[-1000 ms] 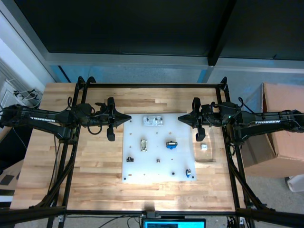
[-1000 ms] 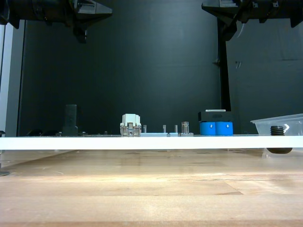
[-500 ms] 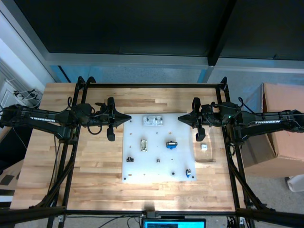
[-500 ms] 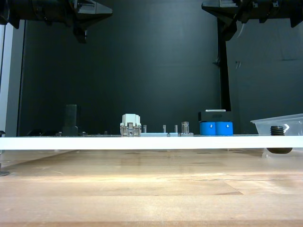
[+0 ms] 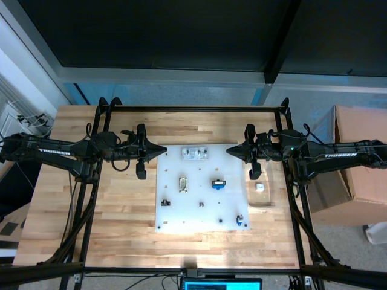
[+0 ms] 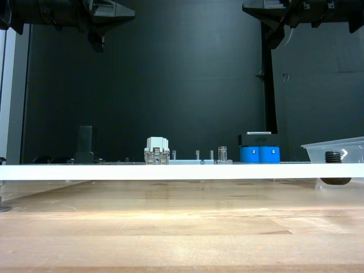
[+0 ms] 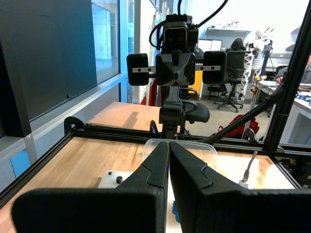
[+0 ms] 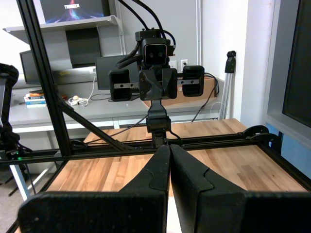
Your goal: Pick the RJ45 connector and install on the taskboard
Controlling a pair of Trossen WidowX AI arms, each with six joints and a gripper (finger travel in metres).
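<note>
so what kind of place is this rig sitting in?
Likely a robotics lab: office chairs, a desk with a monitor above, framed wooden table. The left gripper and right gripper hang shut over the white board's far corners. Cannot tell where the connector is.

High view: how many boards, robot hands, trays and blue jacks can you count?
Flat white board: 1
Black robot hands: 2 (left hand high over the board's far left corner, right hand over its far right; both shut, empty)
Clear plastic tray: 1
Small blue jack: 1, grey connector piece on it
Total: 5
</note>
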